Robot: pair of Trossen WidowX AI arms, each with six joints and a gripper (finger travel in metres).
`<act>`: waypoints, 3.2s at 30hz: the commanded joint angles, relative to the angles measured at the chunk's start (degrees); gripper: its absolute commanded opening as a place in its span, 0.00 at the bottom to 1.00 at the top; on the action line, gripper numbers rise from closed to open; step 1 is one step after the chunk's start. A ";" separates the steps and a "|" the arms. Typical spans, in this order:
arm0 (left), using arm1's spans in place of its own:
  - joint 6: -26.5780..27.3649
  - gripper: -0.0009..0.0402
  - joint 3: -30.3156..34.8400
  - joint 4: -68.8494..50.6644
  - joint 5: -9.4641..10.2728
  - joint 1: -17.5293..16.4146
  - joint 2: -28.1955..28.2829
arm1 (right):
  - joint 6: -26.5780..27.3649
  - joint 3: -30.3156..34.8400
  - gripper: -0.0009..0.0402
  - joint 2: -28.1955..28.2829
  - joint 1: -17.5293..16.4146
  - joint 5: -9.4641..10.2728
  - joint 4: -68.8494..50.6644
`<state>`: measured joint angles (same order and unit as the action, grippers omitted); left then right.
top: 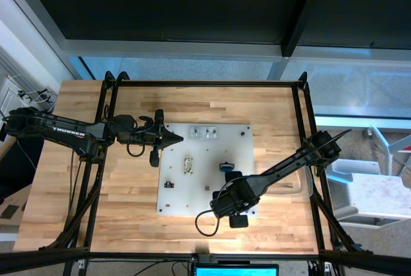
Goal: Pick the M12 fastener and fasten on the M12 threads
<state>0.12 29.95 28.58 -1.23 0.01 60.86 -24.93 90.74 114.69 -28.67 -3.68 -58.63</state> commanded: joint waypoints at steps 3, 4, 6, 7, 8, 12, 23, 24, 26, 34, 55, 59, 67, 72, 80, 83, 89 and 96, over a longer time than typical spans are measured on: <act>-0.02 0.02 0.00 -0.02 -0.02 -0.02 0.00 | -4.07 -2.51 0.02 0.20 -0.13 0.02 3.17; -0.02 0.02 0.00 0.00 -0.02 0.00 0.00 | -4.76 -2.84 0.02 0.20 -0.15 0.04 3.58; -0.02 0.02 0.00 0.00 -0.02 -0.02 0.00 | -5.16 -3.17 0.02 0.20 -0.24 0.02 4.15; -0.02 0.02 0.00 0.00 -0.02 0.00 0.00 | -5.33 -3.19 0.02 0.20 -0.26 -0.02 4.20; -0.02 0.02 0.00 -0.02 0.00 0.00 0.00 | -5.33 -3.19 0.02 0.20 -0.26 -0.13 4.22; -0.02 0.02 0.00 0.02 -0.02 0.00 0.00 | -6.10 -3.17 0.02 0.15 -0.24 -1.51 4.20; -0.02 0.02 0.00 0.00 -0.02 0.00 0.00 | -4.52 -3.17 0.02 0.15 -0.26 7.30 7.43; -0.02 0.02 0.00 0.00 0.00 0.00 0.00 | -3.26 -3.17 0.02 0.13 -0.22 11.26 7.76; -0.02 0.02 0.00 0.00 0.00 -0.02 0.00 | -1.20 -3.17 0.02 0.13 -0.20 16.92 7.89; -0.02 0.02 0.00 -0.02 -0.02 0.00 0.00 | -1.16 -3.06 0.02 0.02 -0.20 12.46 6.40; -0.02 0.02 0.00 0.00 -0.02 -0.02 0.00 | -3.82 -1.53 0.02 0.55 -0.02 -2.32 3.28; -0.02 0.02 0.00 0.00 0.00 -0.02 0.00 | -4.74 -1.90 0.02 0.55 -0.02 -2.29 4.46; -0.02 0.02 0.00 0.00 -0.02 0.00 0.00 | -5.73 -2.84 0.02 0.55 -0.07 -2.08 5.35; -0.02 0.02 0.00 0.00 0.00 0.00 0.00 | -5.97 -3.19 0.02 0.52 -0.07 8.81 7.72; -0.02 0.02 0.00 0.00 0.00 0.00 0.00 | -1.57 -3.17 0.02 -0.22 0.17 20.17 7.06; -0.02 0.02 0.00 0.00 0.00 0.00 0.00 | -1.88 -3.17 0.02 -0.24 0.17 18.80 6.86; -0.02 0.02 0.00 -0.02 0.00 0.00 0.00 | -3.21 -2.62 0.02 -1.46 0.15 11.89 5.86; -0.02 0.02 0.00 -0.02 0.00 -0.02 0.00 | -3.39 -0.59 0.02 -2.14 0.15 -1.70 2.56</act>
<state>0.10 29.93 28.58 -1.23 0.01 60.84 -28.27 90.04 112.57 -28.51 -4.03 -56.05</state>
